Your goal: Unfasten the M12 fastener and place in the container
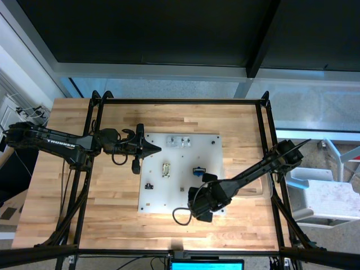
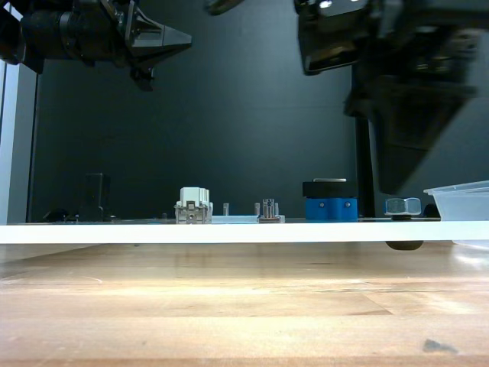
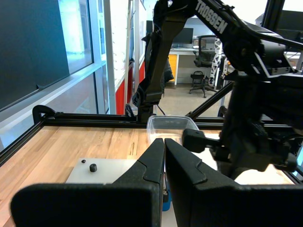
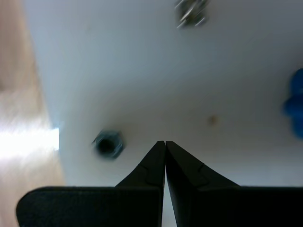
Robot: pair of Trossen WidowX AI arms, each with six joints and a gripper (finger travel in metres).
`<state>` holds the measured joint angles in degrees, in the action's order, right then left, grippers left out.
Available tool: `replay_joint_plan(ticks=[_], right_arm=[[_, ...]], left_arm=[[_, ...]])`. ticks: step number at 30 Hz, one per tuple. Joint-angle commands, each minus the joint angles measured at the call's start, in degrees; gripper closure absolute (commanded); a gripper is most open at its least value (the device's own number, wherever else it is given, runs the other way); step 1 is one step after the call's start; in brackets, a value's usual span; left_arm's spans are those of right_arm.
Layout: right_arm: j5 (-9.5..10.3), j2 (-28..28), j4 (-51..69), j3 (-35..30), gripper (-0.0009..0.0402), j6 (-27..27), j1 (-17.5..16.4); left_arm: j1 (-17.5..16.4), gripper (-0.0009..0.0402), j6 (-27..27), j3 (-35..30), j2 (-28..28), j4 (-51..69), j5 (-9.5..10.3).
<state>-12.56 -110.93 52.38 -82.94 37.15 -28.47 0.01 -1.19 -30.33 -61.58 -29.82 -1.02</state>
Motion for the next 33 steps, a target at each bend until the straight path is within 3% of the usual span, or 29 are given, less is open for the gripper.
replay_joint_plan(ticks=[1,4,10,14,24,27,33], right_arm=[[0.70,0.0,0.0,0.0,0.0393,0.2,0.0],[3.37,0.2,0.0,0.0,0.0393,0.1,-0.1],[11.96,0.3,-0.9,-0.8,0.0393,0.0,-0.3],[15.41,0.3,-3.8,-0.9,0.0393,-0.3,-0.5],[14.86,-2.0,-6.7,-0.7,0.0393,-2.6,-0.5],[11.98,-2.0,-6.4,-0.4,0.0393,-2.8,-0.5],[11.50,-2.0,-6.1,-0.1,0.0393,-3.0,-0.3]], left_arm=[[0.0,0.0393,0.0,0.0,0.0,0.0,-0.02],[0.0,0.0393,0.0,0.0,0.0,0.0,-0.02],[0.0,0.0393,0.0,0.0,0.0,0.0,-0.02],[0.0,0.0393,0.0,0.0,0.0,-0.1,-0.02],[0.0,0.0393,0.0,0.0,0.0,0.0,-0.02],[0.0,0.0393,0.0,0.0,0.0,0.0,-0.02],[0.0,0.0393,0.0,0.0,0.0,0.0,-0.02]])
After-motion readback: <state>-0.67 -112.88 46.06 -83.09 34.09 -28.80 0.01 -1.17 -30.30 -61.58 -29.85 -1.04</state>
